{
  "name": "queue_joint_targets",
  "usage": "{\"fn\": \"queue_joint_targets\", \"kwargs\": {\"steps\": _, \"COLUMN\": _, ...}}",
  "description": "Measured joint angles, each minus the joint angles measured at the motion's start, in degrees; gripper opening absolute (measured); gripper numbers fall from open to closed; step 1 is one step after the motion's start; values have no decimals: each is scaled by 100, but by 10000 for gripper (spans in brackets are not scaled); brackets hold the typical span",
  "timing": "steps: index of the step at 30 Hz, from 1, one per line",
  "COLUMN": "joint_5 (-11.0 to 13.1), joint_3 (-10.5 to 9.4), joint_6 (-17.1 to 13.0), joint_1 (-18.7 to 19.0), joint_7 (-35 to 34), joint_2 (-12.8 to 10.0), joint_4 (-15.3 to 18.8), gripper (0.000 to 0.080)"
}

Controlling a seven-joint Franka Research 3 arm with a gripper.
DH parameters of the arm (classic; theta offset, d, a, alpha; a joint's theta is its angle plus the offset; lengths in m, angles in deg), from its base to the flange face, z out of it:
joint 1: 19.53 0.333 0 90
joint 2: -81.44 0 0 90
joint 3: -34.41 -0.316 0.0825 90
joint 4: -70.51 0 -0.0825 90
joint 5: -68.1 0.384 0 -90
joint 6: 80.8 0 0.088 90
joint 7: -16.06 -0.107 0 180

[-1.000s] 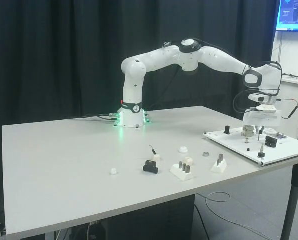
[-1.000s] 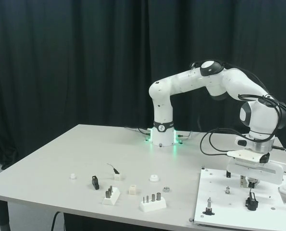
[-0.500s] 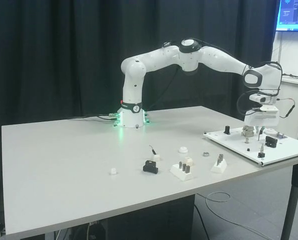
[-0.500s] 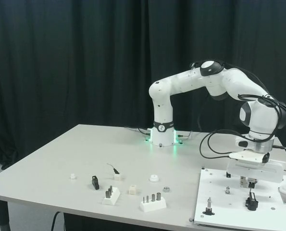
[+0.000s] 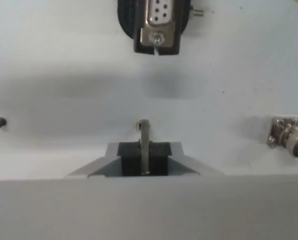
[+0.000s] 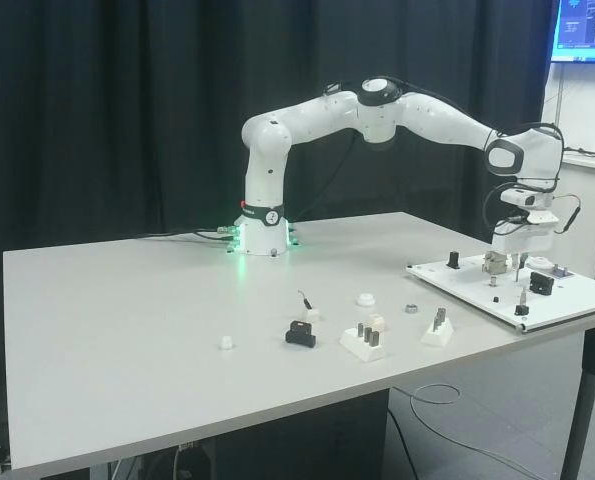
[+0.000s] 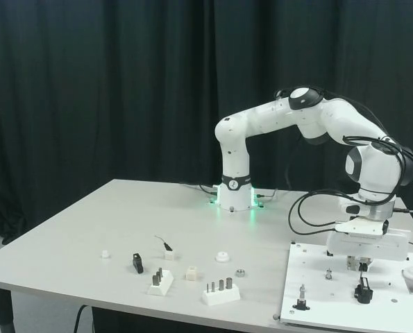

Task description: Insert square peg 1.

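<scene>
Reaching out from a base glowing green (image 7: 220, 205) and hanging the tool (image 7: 359, 262) low over the white board (image 7: 331, 309) at the far end of the grey bench (image 6: 127, 320). Not showing whether the tool is wide, narrow or holding anything: cannot tell. Seeing in the wrist view a thin square peg (image 5: 144, 142) standing upright in a black square recess (image 5: 159, 160), directly under the tool. Sharing the board with a pin connector (image 5: 159, 20), a small black screw (image 5: 0, 122) and a round threaded fitting (image 5: 289, 139), all well apart from the peg. Leaving a white block of spare pegs (image 7: 221, 291) and a black clip (image 7: 137, 262) lying on the bench, away from the board.
</scene>
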Motion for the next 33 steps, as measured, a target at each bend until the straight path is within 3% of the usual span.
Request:
{"fn": "queue_joint_targets", "kwargs": {"steps": 12, "joint_5": 0, "joint_3": 1, "joint_6": 69, "joint_1": -18, "joint_7": 503, "joint_2": 3, "joint_4": -17, "gripper": 29}}
{"fn": "queue_joint_targets", "kwargs": {"steps": 21, "joint_5": 0, "joint_3": -1, "joint_6": 230, "joint_1": -38, "joint_7": 517, "joint_2": 9, "joint_4": -58, "gripper": 29}}
{"fn": "queue_joint_targets", "kwargs": {"steps": 33, "joint_5": 14, "joint_3": -8, "joint_6": 209, "joint_1": -47, "joint_7": 517, "joint_2": 10, "joint_4": -60, "gripper": 29}}
